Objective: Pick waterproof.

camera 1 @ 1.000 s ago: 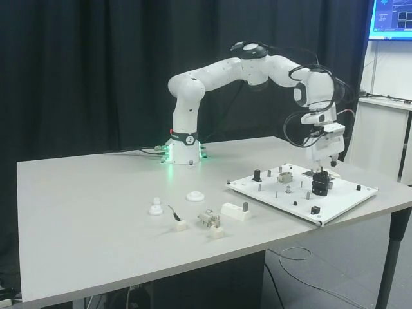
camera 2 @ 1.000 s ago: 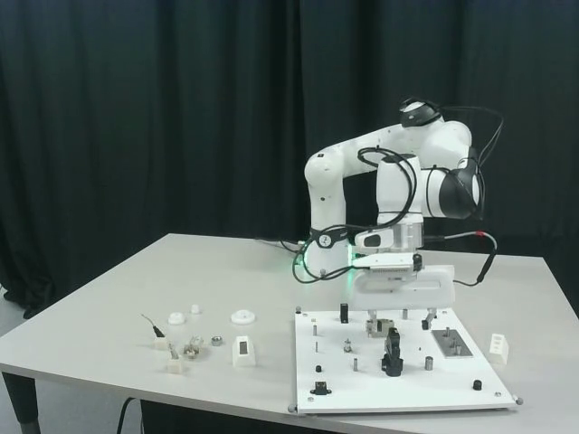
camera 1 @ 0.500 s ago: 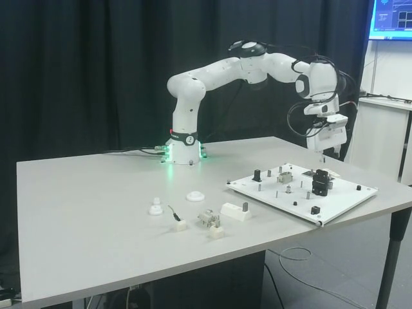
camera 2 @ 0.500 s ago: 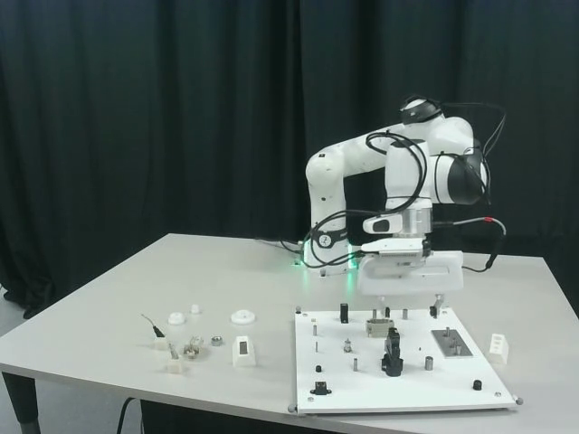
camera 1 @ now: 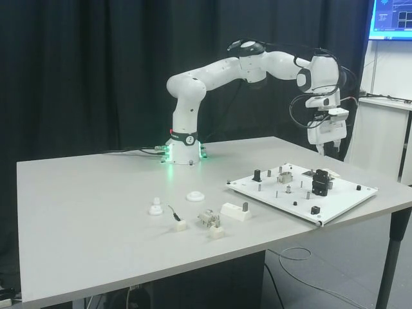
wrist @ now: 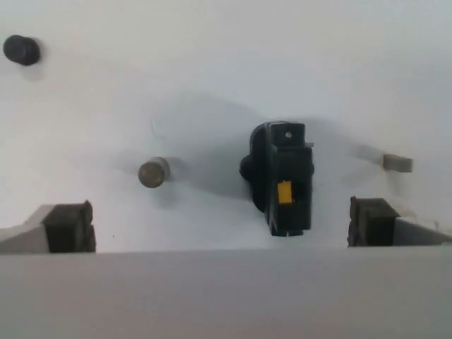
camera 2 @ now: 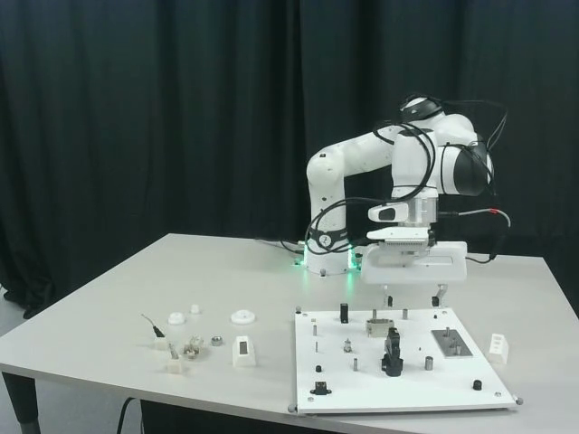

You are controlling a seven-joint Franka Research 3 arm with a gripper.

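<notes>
The end effector (camera 2: 412, 299) hangs above the white board (camera 2: 403, 396) with its fingers (wrist: 68, 227) apart, holding nothing. The black waterproof connector (wrist: 280, 178) stands upright on the board, below and between them. The board lies on the grey tabletop (camera 1: 84, 206).

The white arm reaches out, its hand (camera 2: 412, 299) pointing down, fingers (wrist: 68, 227) spread and empty.

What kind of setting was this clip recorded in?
Most likely a robotics lab or test cell: a white arm bolted to a grey table, black curtains behind it, and a white board of small fixtures, with loose parts laid out beside it.
</notes>
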